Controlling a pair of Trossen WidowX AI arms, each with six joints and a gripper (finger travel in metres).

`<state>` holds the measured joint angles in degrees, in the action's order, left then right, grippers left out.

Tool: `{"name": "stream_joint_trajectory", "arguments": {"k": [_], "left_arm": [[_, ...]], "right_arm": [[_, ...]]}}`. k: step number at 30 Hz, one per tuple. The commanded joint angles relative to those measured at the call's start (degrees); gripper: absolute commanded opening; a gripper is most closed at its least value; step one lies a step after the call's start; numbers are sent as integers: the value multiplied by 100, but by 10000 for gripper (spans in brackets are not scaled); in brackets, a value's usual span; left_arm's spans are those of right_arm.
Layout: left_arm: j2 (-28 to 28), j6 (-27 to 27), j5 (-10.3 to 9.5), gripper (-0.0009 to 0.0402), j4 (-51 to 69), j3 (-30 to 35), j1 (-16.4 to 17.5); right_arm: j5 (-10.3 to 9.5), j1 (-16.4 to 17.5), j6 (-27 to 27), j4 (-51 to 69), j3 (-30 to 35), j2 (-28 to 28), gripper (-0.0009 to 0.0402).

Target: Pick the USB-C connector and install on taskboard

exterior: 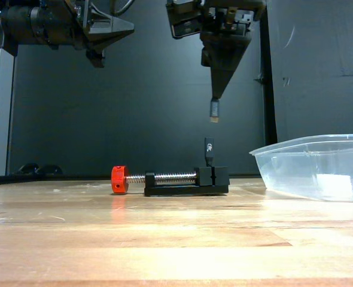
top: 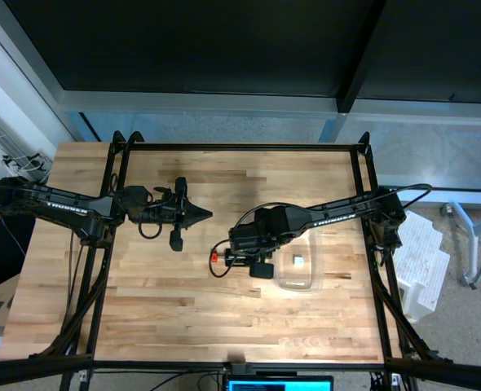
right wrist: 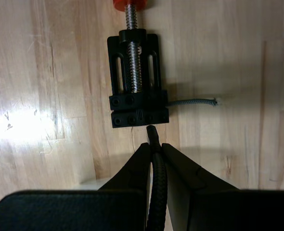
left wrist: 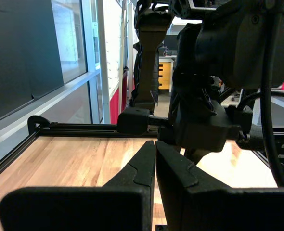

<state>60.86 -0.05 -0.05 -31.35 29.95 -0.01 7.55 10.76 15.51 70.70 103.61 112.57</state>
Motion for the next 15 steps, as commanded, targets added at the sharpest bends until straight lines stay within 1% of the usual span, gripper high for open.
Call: {"name": "stream_joint_trajectory", "arguments": {"k": [1, 6, 15], "left_arm": [[0, 2, 2, 0, 0, 0, 0], [0, 2, 2, 0, -2, 0, 0], [0, 2, 2, 0, 0, 0, 0]], "right_arm": [[-7, -2, -7, 9, 118, 116, 0], [-2, -4, -11, 96, 289, 229, 0], [-2, -2, 7, 81, 269, 229, 0]]}}
